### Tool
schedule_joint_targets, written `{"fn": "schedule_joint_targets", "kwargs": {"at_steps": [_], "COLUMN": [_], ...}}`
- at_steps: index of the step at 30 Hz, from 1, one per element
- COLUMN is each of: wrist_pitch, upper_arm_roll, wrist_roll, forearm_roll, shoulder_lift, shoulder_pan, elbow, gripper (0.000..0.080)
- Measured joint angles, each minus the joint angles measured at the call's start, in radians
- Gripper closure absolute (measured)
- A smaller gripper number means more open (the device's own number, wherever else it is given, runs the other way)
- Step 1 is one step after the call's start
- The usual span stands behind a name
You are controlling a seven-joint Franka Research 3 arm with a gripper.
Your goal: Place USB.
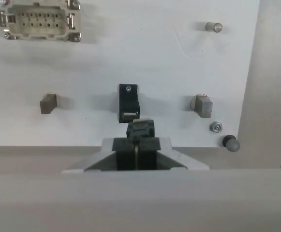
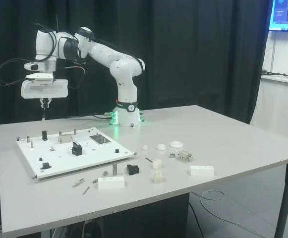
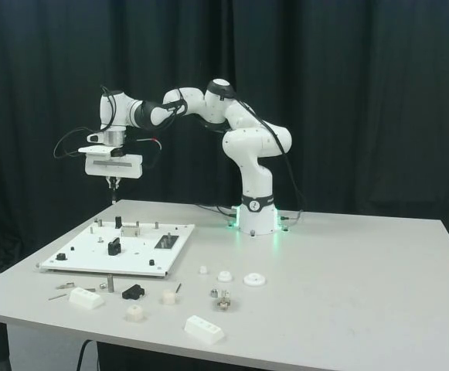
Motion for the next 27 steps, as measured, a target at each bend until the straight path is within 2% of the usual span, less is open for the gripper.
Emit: {"fn": "schedule_joint_targets", "kwargs": {"at_steps": [11, 20, 27], "wrist_pitch": [0.015, 0.069, 0.128], "upper_arm_roll": [0.001, 0.002, 0.002], "wrist_roll": [0.034, 0.034, 0.050], "forearm_roll": [0.014, 0.078, 0.137], "shoulder_lift": [0.000, 0.000, 0.001], "shoulder_pan": [0.010, 0.041, 0.080], "elbow": [0.000, -0.011, -0.049], "gripper": [0.0792, 0.0793, 0.0793]}}
